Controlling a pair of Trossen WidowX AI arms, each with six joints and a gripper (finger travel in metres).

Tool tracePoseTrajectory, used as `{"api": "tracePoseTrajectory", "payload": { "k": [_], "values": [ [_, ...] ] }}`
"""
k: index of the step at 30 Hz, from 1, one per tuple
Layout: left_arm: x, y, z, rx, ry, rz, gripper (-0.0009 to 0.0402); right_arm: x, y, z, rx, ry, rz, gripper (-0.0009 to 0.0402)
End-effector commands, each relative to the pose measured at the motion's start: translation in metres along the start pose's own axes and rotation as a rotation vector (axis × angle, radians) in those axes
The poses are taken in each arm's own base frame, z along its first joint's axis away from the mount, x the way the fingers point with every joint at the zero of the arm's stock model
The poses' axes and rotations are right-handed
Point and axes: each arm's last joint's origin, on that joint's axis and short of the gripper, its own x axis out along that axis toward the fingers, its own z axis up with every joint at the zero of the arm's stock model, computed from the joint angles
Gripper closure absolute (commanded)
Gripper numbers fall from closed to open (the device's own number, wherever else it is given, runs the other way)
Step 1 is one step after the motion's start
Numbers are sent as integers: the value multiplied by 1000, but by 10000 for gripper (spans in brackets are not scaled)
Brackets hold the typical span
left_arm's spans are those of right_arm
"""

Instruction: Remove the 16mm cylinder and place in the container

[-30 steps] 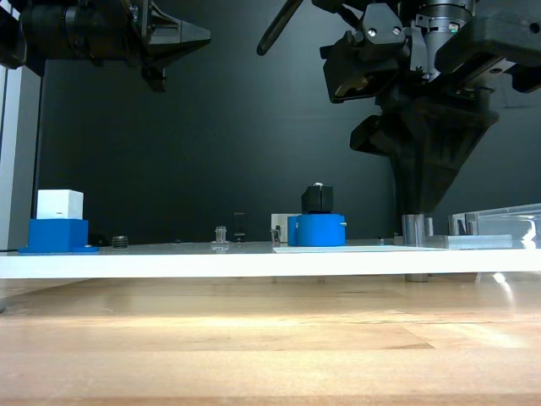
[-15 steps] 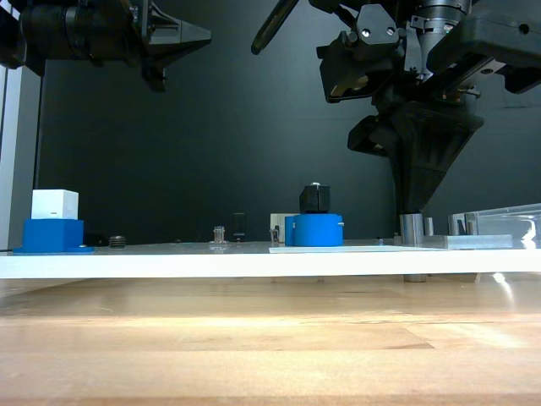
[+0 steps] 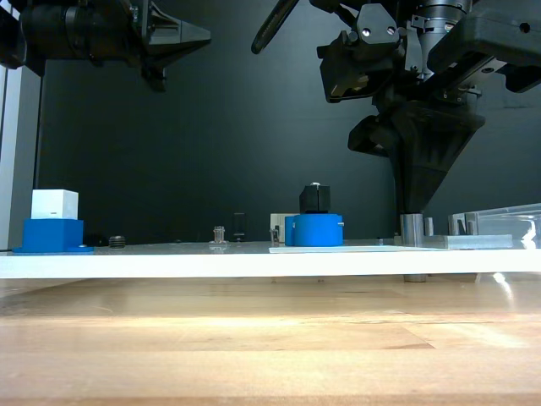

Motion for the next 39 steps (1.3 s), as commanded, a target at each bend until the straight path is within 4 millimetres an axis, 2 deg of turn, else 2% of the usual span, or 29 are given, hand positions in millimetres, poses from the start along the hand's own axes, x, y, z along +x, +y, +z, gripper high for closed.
{"api": "tracePoseTrajectory", "payload": {
  "k": [1,39],
  "values": [
    [0,0,0,0,0,0,393,1,1,-1,-1,5,3,386],
    [0,0,0,0,0,0,393,-4,2,-1,-4,-4,8,383]
  ]
}}
